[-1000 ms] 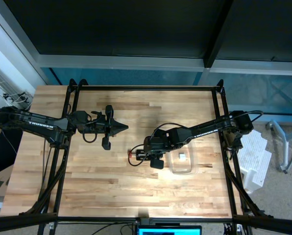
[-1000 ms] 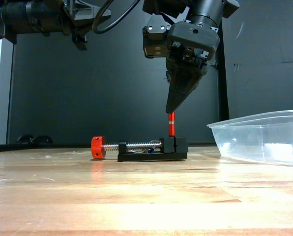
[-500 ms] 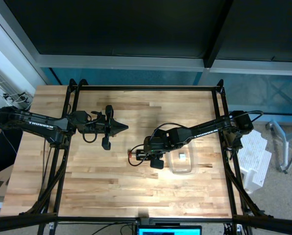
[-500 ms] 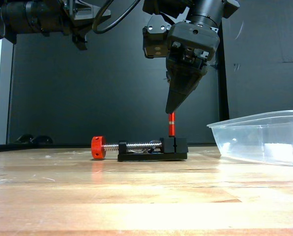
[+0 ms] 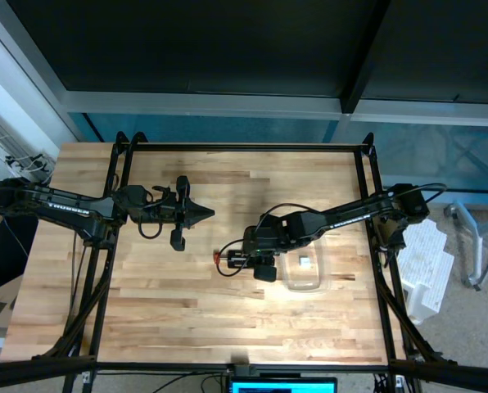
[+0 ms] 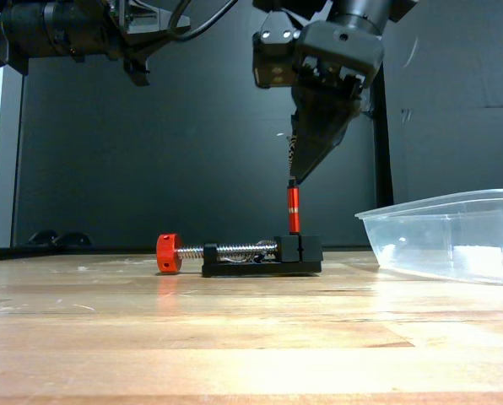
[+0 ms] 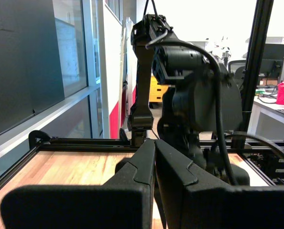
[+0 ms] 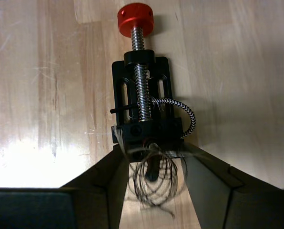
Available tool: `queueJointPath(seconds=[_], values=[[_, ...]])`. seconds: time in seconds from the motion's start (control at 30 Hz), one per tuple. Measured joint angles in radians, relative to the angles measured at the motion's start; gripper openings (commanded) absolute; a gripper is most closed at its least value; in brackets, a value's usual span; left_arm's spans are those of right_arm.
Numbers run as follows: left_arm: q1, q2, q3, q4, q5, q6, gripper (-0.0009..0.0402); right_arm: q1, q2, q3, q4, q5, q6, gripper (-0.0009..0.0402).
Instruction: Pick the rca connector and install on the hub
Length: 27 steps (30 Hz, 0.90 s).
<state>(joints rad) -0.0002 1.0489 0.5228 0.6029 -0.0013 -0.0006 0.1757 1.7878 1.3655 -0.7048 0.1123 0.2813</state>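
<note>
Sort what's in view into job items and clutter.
Job: rca connector, upright on the hub; right gripper, jaws open, just above it.
Lying about: left gripper, shut, over the table's left side; clear tray holding a white square piece.

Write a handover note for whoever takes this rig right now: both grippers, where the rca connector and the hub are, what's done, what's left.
Left gripper: shut, empty, parked above the table's left side.
Right gripper: open, hovering directly over the rca connector, not gripping it.
The connector stands upright on the hub, which lies on the table near the middle.
Done: pick and insertion, by the look of it.
Left: check that it is fully seated, then lift the right arm clear, minding the braided wire at the hub.
</note>
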Motion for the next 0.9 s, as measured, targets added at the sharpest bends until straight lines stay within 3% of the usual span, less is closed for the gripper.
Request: queueJointPath(seconds=[0.43, 0.8, 0.9], values=[[0.000, 0.000, 0.000, 0.000, 0.000, 0.000, 0.0000, 0.007, -0.141, -0.142, 0.039, 0.000, -0.011, 0.0157], [0.000, 0.000, 0.000, 0.000, 0.000, 0.000, 0.0000, 0.011, -0.212, -0.214, 0.079, 0.000, -0.011, 0.0130], [0.000, 0.000, 0.000, 0.000, 0.000, 0.000, 0.0000, 0.012, -0.227, -0.231, 0.101, 0.000, -0.011, 0.0106]])
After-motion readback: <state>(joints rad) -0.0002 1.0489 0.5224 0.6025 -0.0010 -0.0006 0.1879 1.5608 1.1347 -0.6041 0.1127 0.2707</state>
